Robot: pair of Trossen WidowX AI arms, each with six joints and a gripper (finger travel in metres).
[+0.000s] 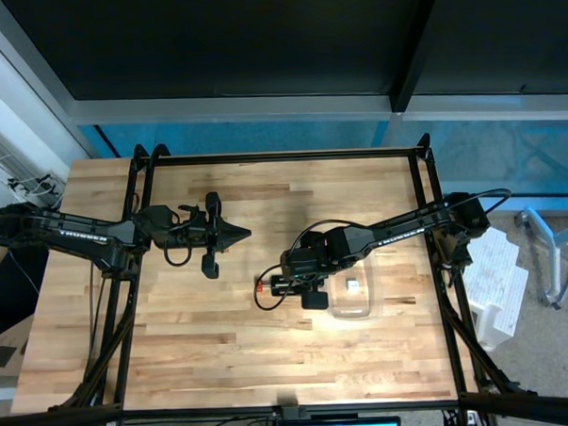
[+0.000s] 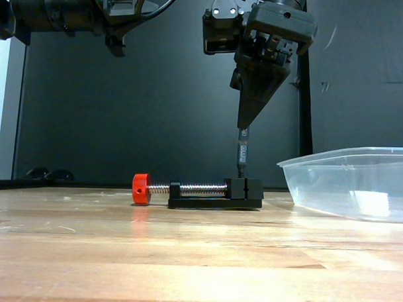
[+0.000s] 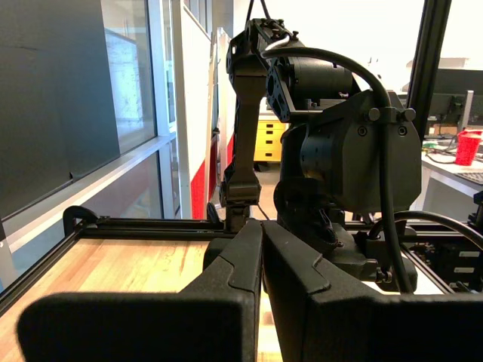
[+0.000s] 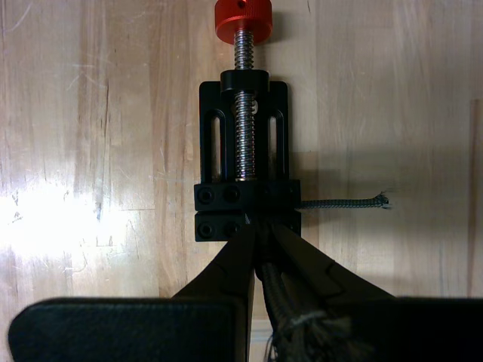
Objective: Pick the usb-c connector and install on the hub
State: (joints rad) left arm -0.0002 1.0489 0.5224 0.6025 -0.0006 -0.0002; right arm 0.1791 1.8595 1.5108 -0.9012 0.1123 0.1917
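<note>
Right gripper point(image 2: 242, 129) is at centre frame in the low view, pointing straight down over the black vise point(image 2: 213, 194). Its fingers point(image 4: 226, 264) are pinched on the usb-c connector point(image 2: 242, 154). The connector hangs upright below the fingertips, with its lower tip at the gap between the vise's clamp blocks. Can't tell whether it's seated or only touching.

In the right wrist view, a braided cable point(image 4: 281, 302) runs back between the fingers. A short braided cord point(image 4: 343, 203) sticks out sideways from the clamp blocks and lies flat on the table point(image 1: 178, 369).

The vise lies flat on the table, with its red knob point(image 2: 140, 188) on the screw end, towards frame left.

Clear tub point(image 2: 359, 186) is at lower right in the low view, just beside the vise and not touching it. In the high view it sits right of centre, partly under the right arm.

Left gripper point(image 1: 240, 234) is left of centre in the high view, well apart from the vise and pointing toward frame right. Its fingers point(image 3: 241, 264) are pressed together, with nothing between them.
</note>
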